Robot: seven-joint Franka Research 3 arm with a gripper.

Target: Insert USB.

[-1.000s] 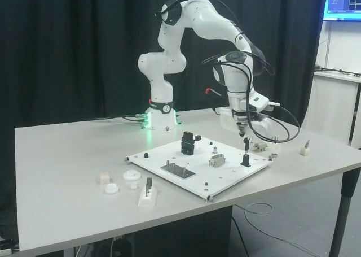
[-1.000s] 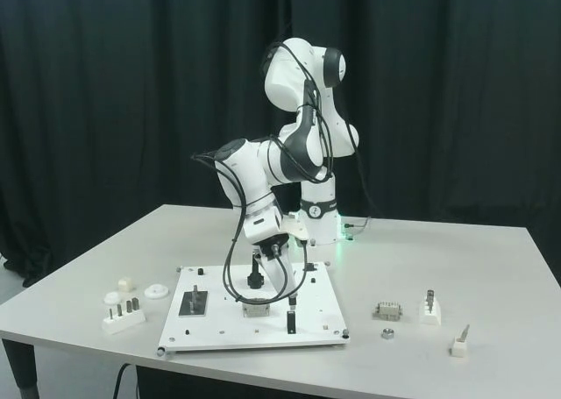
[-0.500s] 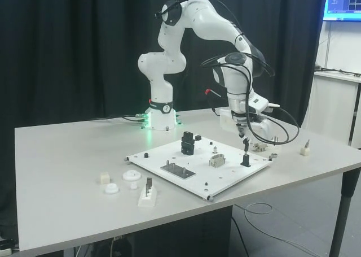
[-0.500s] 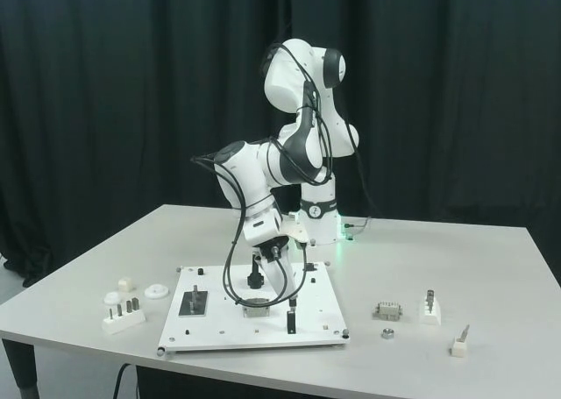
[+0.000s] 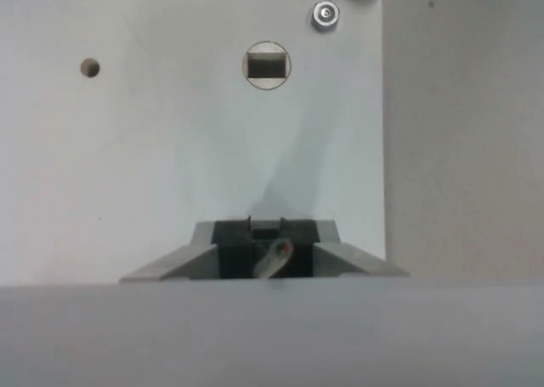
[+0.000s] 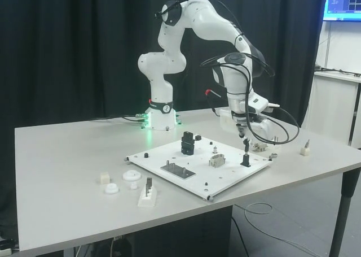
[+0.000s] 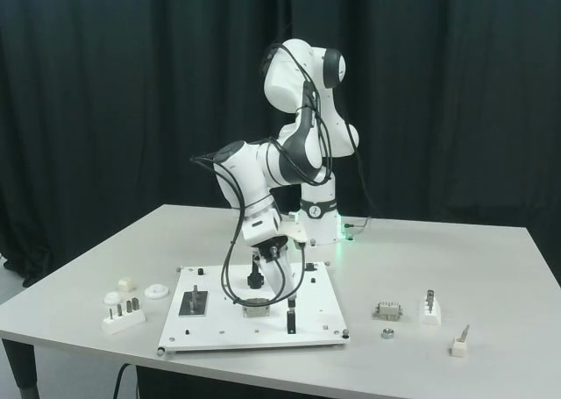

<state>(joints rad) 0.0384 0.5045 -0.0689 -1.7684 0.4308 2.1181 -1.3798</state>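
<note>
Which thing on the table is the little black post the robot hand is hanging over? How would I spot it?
Find the white board lying flat on the grey table. Go to its corner right under the gripper. There a thin black post stands upright; its neighbours are a squat grey connector and a chunky black block, but it alone is tall and slim.

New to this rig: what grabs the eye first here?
The white arm, arched over from its base at the table's back. Its gripper hangs above the far corner of the white board, over a black upright socket. Small white parts lie off the board's other end.
</note>
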